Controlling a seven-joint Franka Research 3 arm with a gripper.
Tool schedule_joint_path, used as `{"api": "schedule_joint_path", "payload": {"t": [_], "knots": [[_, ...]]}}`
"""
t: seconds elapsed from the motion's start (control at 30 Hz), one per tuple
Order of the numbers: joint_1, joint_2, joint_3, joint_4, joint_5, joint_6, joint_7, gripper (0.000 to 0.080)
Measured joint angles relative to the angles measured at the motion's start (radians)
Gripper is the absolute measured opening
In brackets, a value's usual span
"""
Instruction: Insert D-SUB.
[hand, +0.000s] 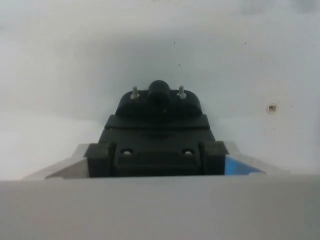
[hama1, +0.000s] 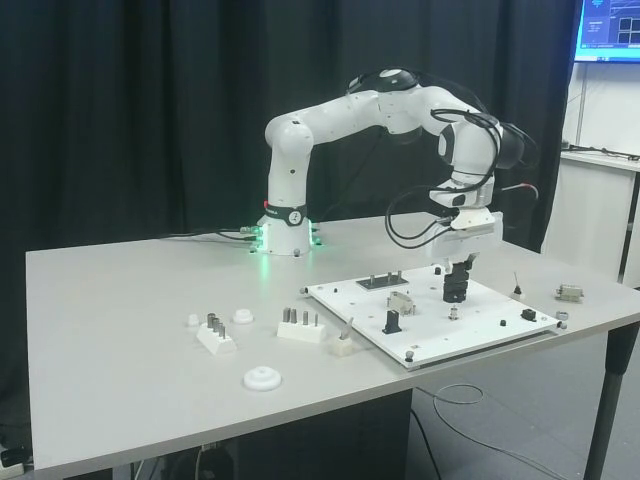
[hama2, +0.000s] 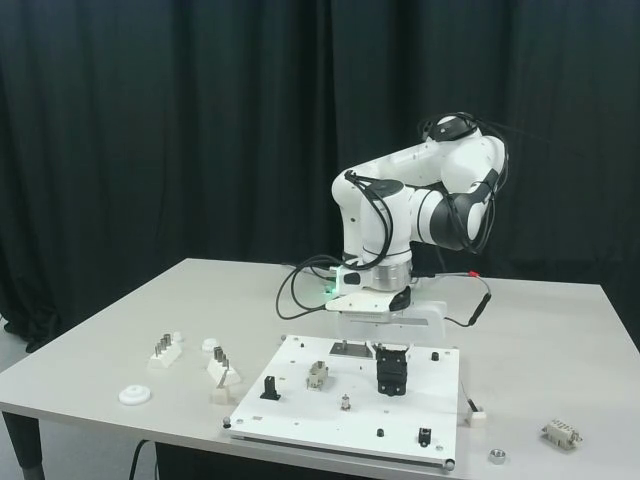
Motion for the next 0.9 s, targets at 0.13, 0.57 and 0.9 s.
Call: {"api": "schedule_joint_path", "payload": {"t": [0.13,0.57,0.9], "knots": [[0.001,0.000,-0.001,0.000,-0.003,-0.005,0.005,0.0381],[0.004,0.001,-0.002,0.000,-0.007,-0.007,0.013,0.0381],[0.005,0.002,-0.002,0.000,-0.007,-0.005,0.035,0.0381]]}}
